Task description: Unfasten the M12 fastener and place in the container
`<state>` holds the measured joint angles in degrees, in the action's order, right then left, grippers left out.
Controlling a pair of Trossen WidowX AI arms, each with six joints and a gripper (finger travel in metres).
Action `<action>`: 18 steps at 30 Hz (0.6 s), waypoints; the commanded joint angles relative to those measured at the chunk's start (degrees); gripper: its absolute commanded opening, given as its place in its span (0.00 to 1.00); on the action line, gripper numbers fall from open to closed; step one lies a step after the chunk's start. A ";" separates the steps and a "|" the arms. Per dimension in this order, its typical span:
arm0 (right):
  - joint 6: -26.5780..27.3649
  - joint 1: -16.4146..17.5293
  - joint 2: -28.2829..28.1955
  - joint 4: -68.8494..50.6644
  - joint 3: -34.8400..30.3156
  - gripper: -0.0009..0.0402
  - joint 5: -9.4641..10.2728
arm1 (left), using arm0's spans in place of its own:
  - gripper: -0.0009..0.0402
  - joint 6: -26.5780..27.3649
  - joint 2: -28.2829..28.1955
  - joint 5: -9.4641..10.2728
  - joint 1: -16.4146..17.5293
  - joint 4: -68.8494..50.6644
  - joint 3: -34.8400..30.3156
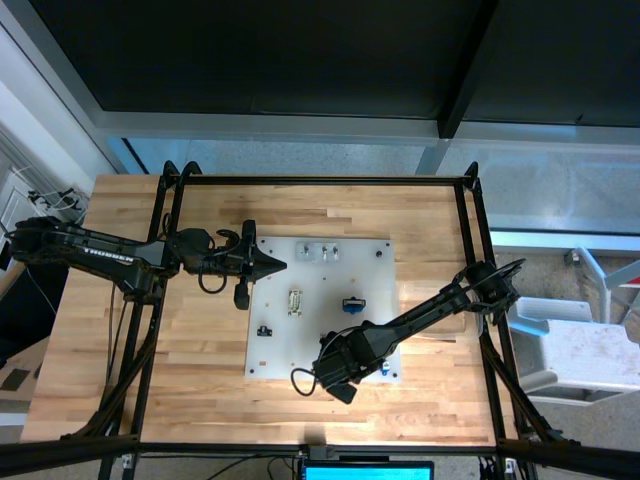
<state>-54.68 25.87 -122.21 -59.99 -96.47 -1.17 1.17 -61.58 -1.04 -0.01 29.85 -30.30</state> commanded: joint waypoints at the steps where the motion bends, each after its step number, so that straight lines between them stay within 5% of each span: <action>1: 6.78 0.00 -0.02 0.63 -0.11 0.04 -0.11 | 0.02 0.00 -0.02 0.00 0.00 0.02 -0.02; 5: 19.43 0.00 0.09 0.79 -0.11 0.02 -0.22 | 0.02 0.00 -0.02 0.00 0.00 0.02 -0.02; 18: 72.91 -0.04 0.24 0.61 -0.11 0.02 -0.28 | 0.02 0.00 -0.02 0.00 0.00 0.02 -0.02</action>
<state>13.63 25.87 -122.10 -59.16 -96.53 -1.28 1.17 -61.58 -1.04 -0.01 29.85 -30.33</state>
